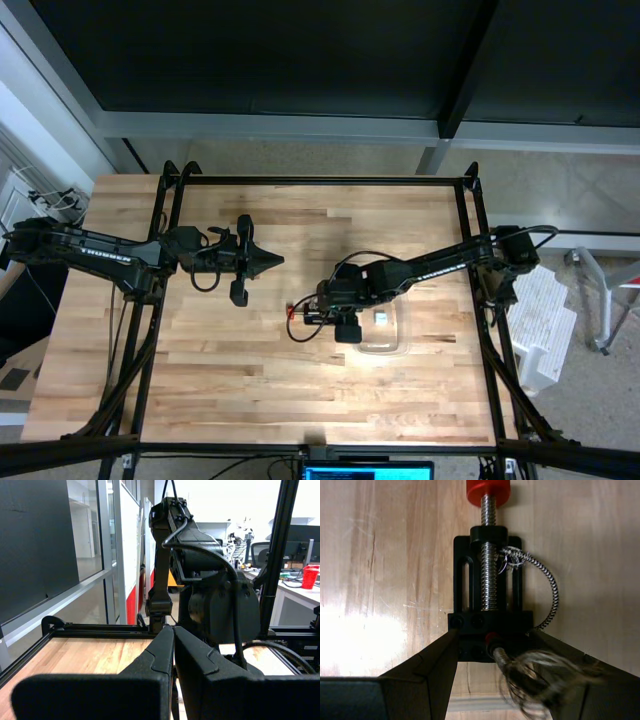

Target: Remove the RCA connector from the receptacle and place in the container

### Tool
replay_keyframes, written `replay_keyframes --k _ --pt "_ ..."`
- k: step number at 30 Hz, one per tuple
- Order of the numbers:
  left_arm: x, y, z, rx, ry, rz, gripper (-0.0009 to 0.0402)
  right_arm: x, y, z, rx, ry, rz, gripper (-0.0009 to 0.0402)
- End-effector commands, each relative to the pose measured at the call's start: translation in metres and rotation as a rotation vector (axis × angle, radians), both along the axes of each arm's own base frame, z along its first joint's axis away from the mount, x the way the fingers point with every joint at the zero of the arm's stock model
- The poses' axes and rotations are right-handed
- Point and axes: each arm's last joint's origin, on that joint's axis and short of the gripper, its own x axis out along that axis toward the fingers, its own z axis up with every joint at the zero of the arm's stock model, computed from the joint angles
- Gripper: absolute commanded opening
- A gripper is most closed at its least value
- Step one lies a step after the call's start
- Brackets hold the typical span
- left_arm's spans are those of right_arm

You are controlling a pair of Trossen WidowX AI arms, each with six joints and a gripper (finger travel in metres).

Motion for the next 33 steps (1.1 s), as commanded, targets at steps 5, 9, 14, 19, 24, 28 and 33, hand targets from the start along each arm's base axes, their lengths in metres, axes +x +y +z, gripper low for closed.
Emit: replay_keyframes --k 5,9,14,19,24,28,33 --pt "0.0001 0.0 0.0001 0.0 0.0 0.0 0.0 0.0004 0.0001 -0.0005 -0.008 -0.001 0.0 0.0192" --pt "0.0001 0.0 0.0001 0.0 0.0 0.0 0.0 0.0004 0.0002 -0.0005 -0.009 0.0 -0.001 0.019" --pt "0.0001 0.0 0.0001 0.0 0.0 0.0 0.0 -0.0009 -0.0009 -0.001 -0.035 0.011 -0.01 0.0156" --pt "0.0001 0.0001 0.0001 0.0 0.0 0.0 0.0 -0.0007 -0.0006 -0.0009 -0.034 0.009 -0.008 0.012" --pt "0.0001 0.0001 0.0001 0.0 0.0 0.0 0.0 -0.0002 -0.0006 -0.0008 -0.031 0.005 -0.004 0.0097" --pt "0.0001 0.0001 0.0001 0.0 0.0 0.0 0.0 -0.0002 -0.0004 -0.0007 -0.031 0.004 -0.003 0.0079" --pt "0.0001 0.0 0.0001 0.0 0.0 0.0 0.0 -0.0002 -0.0005 -0.0007 -0.031 0.004 -0.003 0.0051"
